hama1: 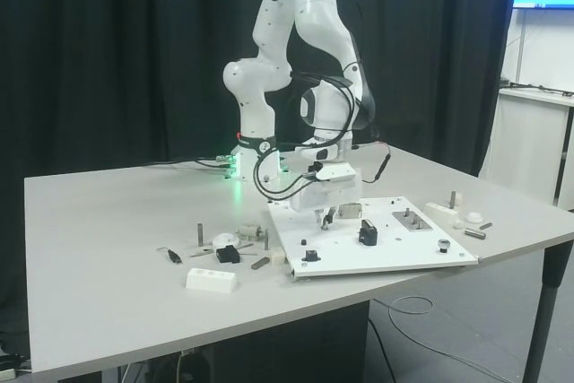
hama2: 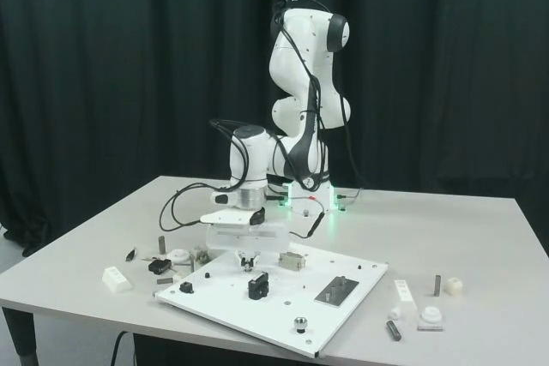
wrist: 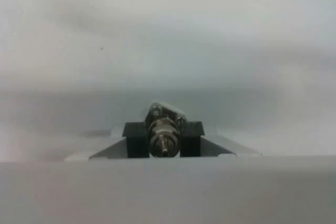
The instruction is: Remove BNC.
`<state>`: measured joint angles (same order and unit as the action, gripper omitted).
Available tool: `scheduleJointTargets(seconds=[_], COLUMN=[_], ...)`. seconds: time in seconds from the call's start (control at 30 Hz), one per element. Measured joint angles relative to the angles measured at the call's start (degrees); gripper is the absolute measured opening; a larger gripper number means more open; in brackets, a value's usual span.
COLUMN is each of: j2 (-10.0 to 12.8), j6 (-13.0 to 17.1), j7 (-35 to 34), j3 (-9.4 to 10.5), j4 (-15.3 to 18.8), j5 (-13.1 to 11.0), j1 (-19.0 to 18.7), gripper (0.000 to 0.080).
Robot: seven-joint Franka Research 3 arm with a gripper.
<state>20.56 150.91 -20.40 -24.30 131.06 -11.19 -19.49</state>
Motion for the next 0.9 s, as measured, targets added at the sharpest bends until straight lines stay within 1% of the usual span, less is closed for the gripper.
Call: scheduleJointTargets(seconds=[0.3,0.73,0.9], j2=[0.0,0.2,0.4], j6=[-0.4,-1.5,-2.2], j7=[9.4,16.2,21.2], j3=[0.03,0.04,0.04], j4=[-0.2,-0.8,-1.2], j5=[0.7,0.7,0.7], j1=[0.0,0.2,0.2], gripper=[0.012,0.012,0.012])
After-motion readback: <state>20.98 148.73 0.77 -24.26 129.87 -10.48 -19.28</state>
